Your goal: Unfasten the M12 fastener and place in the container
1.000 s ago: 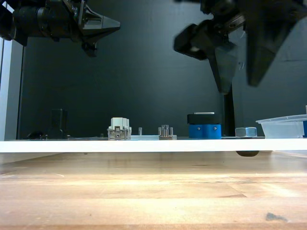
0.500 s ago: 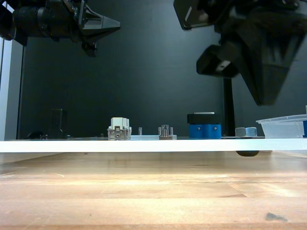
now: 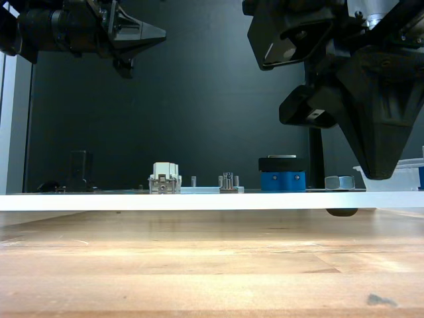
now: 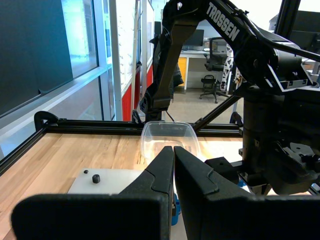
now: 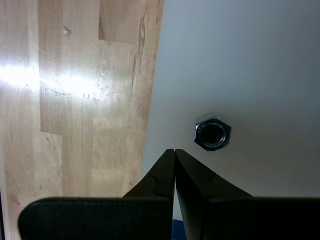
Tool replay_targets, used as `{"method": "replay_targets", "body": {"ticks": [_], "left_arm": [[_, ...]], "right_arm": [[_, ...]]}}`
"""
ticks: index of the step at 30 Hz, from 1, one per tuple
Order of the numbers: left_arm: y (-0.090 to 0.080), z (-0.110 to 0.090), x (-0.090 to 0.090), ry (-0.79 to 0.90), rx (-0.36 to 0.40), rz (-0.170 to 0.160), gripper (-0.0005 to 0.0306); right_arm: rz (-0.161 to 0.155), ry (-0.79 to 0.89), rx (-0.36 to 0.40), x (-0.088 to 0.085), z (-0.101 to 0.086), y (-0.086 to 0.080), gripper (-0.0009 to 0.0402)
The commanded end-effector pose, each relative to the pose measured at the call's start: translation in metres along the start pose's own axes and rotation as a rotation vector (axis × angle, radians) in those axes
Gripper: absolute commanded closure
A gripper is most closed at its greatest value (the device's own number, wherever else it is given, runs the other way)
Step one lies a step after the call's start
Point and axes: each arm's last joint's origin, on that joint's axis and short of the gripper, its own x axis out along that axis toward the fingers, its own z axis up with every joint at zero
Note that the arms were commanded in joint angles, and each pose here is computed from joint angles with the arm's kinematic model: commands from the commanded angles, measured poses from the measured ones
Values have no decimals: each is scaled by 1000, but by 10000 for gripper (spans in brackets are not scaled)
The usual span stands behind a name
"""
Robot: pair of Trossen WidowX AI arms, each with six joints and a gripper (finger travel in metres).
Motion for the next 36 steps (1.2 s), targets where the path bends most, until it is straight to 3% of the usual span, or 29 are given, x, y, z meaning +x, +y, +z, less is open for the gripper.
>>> {"method": "replay_targets", "body": {"ticks": [1, 6, 7, 8, 12, 13, 15, 18, 20, 25, 29, 31, 36], "left_arm": [[0, 0, 0, -1, 0, 0, 300], [0, 0, 0, -1, 0, 0, 300], [0, 0, 0, -1, 0, 0, 300], [0, 0, 0, -1, 0, 0, 300], [0, 0, 0, -1, 0, 0, 300], [0, 0, 0, -1, 0, 0, 300], [0, 0, 0, -1, 0, 0, 300], [0, 0, 0, -1, 0, 0, 300], [0, 0, 0, -1, 0, 0, 300], [0, 0, 0, -1, 0, 0, 300], [0, 0, 0, -1, 0, 0, 300], [0, 0, 0, 0, 0, 0, 300], [0, 0, 0, -1, 0, 0, 300]], "right_arm": [[-3, 0, -1, 3, -1, -1, 393], [-11, -9, -2, 6, -1, -2, 393], [-29, -13, -1, 5, -1, -3, 393], [-74, -24, 3, 4, -1, -4, 393], [-318, -71, 61, -7, -6, -12, 393], [-360, -77, 80, -10, -7, -13, 393], [-393, -84, 96, -16, -9, -14, 393], [-375, -86, 111, -19, -10, -14, 393], [-333, -73, 125, -21, -11, -12, 393], [-154, -20, 133, -23, -9, -6, 393], [-41, -17, 132, -24, -7, -1, 393], [-18, -18, 128, -21, -5, 1, 393], [-19, -15, 125, -10, -3, 3, 393]]}}
